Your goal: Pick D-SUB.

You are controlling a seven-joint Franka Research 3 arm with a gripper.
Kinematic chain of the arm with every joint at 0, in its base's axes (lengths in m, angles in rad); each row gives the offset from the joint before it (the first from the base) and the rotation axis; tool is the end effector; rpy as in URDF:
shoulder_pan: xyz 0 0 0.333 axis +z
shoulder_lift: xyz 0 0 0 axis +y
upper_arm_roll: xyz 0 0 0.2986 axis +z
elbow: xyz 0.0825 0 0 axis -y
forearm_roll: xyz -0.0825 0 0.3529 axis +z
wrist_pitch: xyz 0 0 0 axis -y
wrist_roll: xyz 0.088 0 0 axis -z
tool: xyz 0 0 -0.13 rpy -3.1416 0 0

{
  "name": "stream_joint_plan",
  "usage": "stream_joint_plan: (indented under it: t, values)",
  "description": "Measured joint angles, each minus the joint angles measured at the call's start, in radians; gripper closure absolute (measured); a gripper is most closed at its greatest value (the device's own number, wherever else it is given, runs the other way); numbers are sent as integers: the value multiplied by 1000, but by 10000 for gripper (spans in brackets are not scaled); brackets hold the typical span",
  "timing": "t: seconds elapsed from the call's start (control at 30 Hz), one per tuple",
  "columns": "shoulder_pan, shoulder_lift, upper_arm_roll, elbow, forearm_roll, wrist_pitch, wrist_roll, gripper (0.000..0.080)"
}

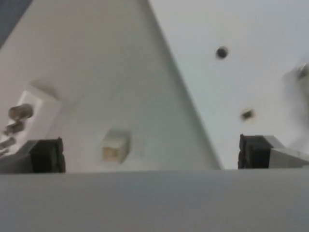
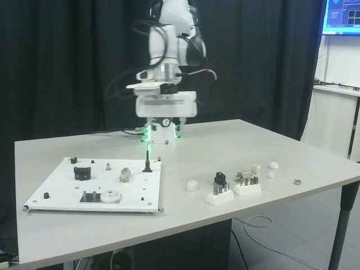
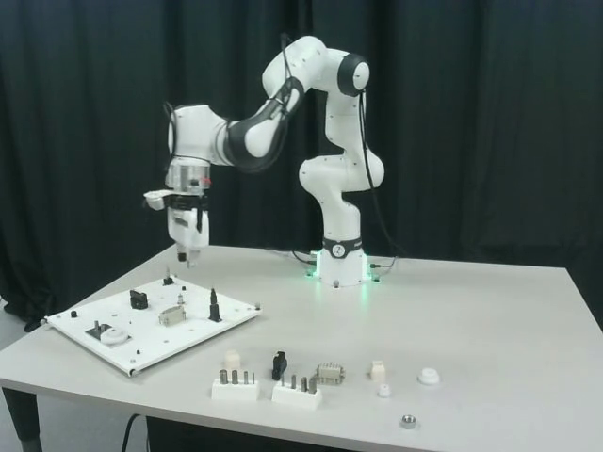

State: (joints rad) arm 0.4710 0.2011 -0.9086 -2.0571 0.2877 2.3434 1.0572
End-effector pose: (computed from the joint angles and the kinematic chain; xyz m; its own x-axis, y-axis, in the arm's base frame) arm 0.5193 -0.2204 0.3692 -0.0859 -0.9962 0.0137 -0.9795 0.0819 -0.1839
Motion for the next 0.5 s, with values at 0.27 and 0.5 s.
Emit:
stream_joint_plan:
  t: [0.27, 0.5]
  values:
    - [87, 1, 11, 1, -34, -30, 240, 3]
    - [134, 5, 35, 0, -41, -59, 409, 3]
